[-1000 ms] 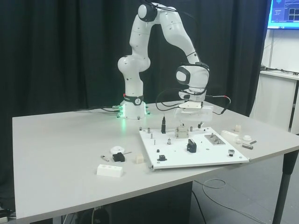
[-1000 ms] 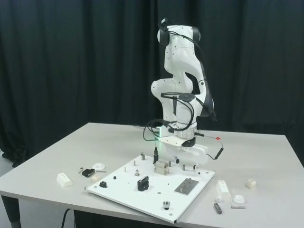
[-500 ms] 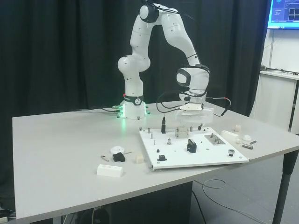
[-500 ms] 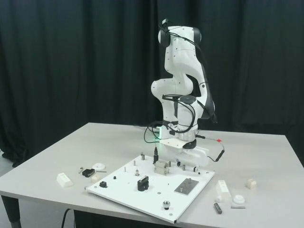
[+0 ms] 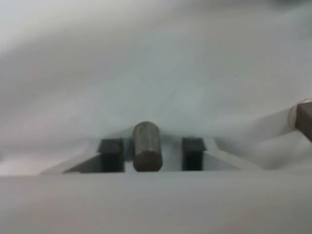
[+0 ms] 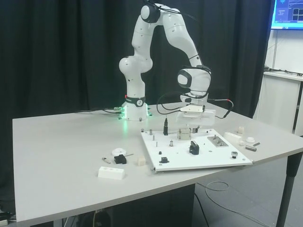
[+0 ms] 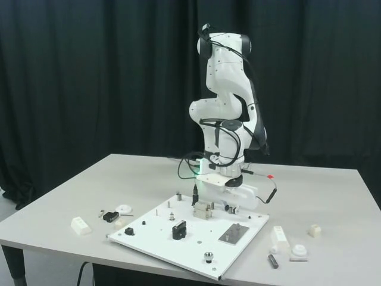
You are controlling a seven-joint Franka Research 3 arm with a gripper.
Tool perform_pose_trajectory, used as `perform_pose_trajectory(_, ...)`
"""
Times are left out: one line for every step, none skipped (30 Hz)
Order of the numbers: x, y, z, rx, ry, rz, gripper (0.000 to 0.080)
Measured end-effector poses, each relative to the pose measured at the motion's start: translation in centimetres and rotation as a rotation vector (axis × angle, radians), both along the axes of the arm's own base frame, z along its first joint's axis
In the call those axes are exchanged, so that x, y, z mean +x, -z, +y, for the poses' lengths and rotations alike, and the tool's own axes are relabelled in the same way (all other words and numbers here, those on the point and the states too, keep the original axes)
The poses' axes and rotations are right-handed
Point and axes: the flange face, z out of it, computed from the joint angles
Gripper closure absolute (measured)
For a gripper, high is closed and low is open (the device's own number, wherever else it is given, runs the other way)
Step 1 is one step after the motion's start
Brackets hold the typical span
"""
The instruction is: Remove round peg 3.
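Two fingers (image 5: 111, 155) flanking round peg (image 5: 146, 146)

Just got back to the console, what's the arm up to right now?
The white arm is over the far edge of the white board on the grey table. In the wrist view a grey round peg stands between the two black fingers of the gripper, with a gap showing on each side. In the room views the gripper hangs just above the board. Loose parts lie on the table beside the board.
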Motion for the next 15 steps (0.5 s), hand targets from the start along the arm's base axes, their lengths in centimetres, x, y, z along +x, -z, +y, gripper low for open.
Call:
perform_pose_trajectory(0.03, 0.0, -0.09, 0.0, 0.002, 0.0, 0.0438)
perform_pose_trajectory(0.06, -0.01, -0.16, 0.0, 0.004, -0.001, 0.0438)
perform_pose_trajectory(0.11, -0.05, -0.1, 0.001, 0.003, -0.004, 0.0438)
perform_pose_trajectory(0.14, -0.09, 0.05, 0.003, 0.0, -0.008, 0.0438)
perform_pose_trajectory(0.12, -0.07, 0.14, 0.003, -0.002, -0.009, 0.0438)
perform_pose_trajectory(0.12, -0.05, 0.15, 0.003, -0.002, -0.01, 0.0438)
perform_pose_trajectory(0.12, -0.05, 0.14, 0.003, -0.002, -0.01, 0.0438)
perform_pose_trajectory(0.13, -0.05, 0.12, 0.003, -0.001, -0.01, 0.0438)
perform_pose_trajectory(0.12, -0.05, 0.14, 0.003, -0.002, -0.01, 0.0689)
perform_pose_trajectory(0.11, -0.05, 0.17, 0.003, -0.002, -0.01, 0.0689)
perform_pose_trajectory(0.11, -0.05, 0.17, 0.003, -0.002, -0.01, 0.0689)
perform_pose_trajectory(0.12, -0.05, 0.16, 0.003, -0.002, -0.01, 0.0689)
perform_pose_trajectory(0.12, -0.05, 0.16, 0.003, -0.002, -0.01, 0.0689)
perform_pose_trajectory(0.11, -0.05, 0.17, 0.003, -0.002, -0.01, 0.0689)
perform_pose_trajectory(0.11, -0.05, 0.17, 0.003, -0.002, -0.01, 0.0689)
